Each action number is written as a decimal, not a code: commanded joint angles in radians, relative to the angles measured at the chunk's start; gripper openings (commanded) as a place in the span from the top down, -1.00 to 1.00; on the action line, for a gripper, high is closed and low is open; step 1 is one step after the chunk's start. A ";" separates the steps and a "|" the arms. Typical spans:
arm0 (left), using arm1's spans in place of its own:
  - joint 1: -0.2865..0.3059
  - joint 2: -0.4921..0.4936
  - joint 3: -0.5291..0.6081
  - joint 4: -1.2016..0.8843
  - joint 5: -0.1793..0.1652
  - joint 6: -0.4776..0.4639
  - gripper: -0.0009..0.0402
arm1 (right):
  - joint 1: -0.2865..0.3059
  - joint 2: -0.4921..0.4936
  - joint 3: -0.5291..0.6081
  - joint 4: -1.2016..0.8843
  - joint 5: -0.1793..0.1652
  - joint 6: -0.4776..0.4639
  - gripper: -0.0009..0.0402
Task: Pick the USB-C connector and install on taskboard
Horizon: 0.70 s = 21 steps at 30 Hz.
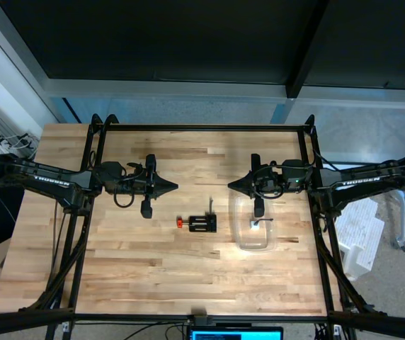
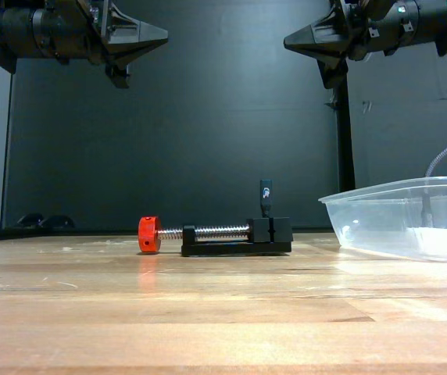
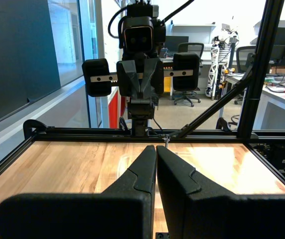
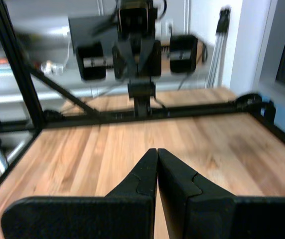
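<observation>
High view: the taskboard (image 1: 202, 224) is seen lying flat near the middle of the table (image 1: 117, 269), w/ its red-orange knob (image 1: 179, 222) turned toward the left arm's side. In the low view a bare silver screw (image 2: 212, 232) is shown running from the knob to the black block end.

The USB-C connector (image 2: 265, 195) is seen standing upright on top of the taskboard's block end, opp. the knob, as a thin dark sliver w/ a small metallic mark near its tip (whether it is seated in a slot or only resting there cannot be told).

The left gripper (image 1: 173, 186) is held in the air above and beyond the taskboard, off toward its knob side and well apart from it. In the left wrist view its jaws are seen pressed together, nothing btwn them.

The right gripper (image 1: 232, 185) is held at approx. the same height, beyond the taskboard and off toward its block side, also well apart. Its jaws are likewise seen closed on nothing in the right wrist view. The two gripper tips are pointed at each other across the space above the taskboard.

A clear tray (image 2: 380, 223) is set near the taskboard's block end, not touching it. Inside it a small white piece (image 1: 257, 226) is seen, w/ a thin cable (image 2: 442, 160) curving up past the rim.
</observation>
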 commanded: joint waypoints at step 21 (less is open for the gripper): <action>0.000 0.000 0.000 0.000 0.000 0.000 0.96 | 0.030 0.054 0.270 -0.839 0.001 0.164 0.96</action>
